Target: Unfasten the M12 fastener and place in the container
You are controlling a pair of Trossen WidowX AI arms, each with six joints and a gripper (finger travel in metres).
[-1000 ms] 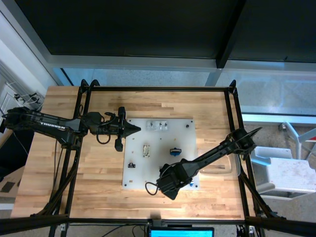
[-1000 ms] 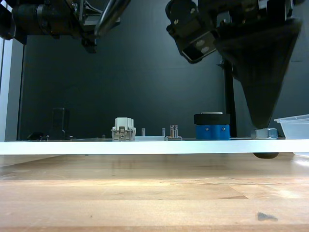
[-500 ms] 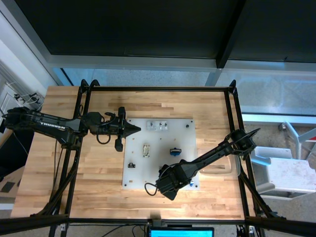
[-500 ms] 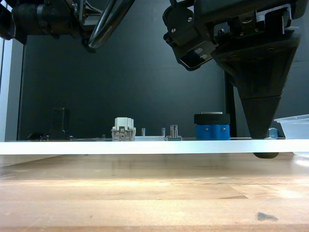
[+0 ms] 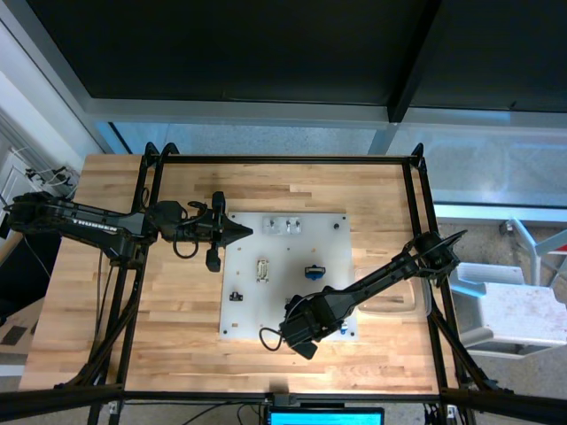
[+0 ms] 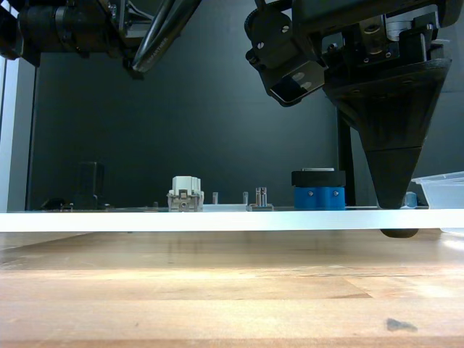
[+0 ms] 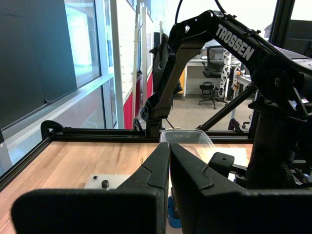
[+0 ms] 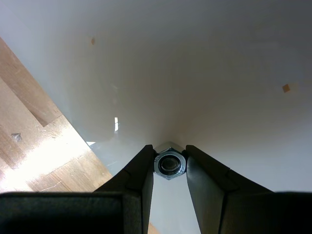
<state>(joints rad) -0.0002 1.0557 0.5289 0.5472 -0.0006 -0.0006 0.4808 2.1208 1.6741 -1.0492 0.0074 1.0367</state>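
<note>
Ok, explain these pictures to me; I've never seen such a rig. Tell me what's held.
Two robot arms stand at the sides of a wooden table, reaching over a white board. One camera looks down from above, one looks level along the table, one rides each arm. The left gripper hangs shut above the board's far left edge, holding nothing. The right gripper is down at the board's near right, shut on a small silver nut. The clear tray meant for it stands beside the board.

Wooden table [image 5: 80, 305], black frame [image 5: 283, 159], tall windows [image 7: 80, 44], office chair [image 7: 208, 91], dark back wall [image 6: 217, 109]
</note>
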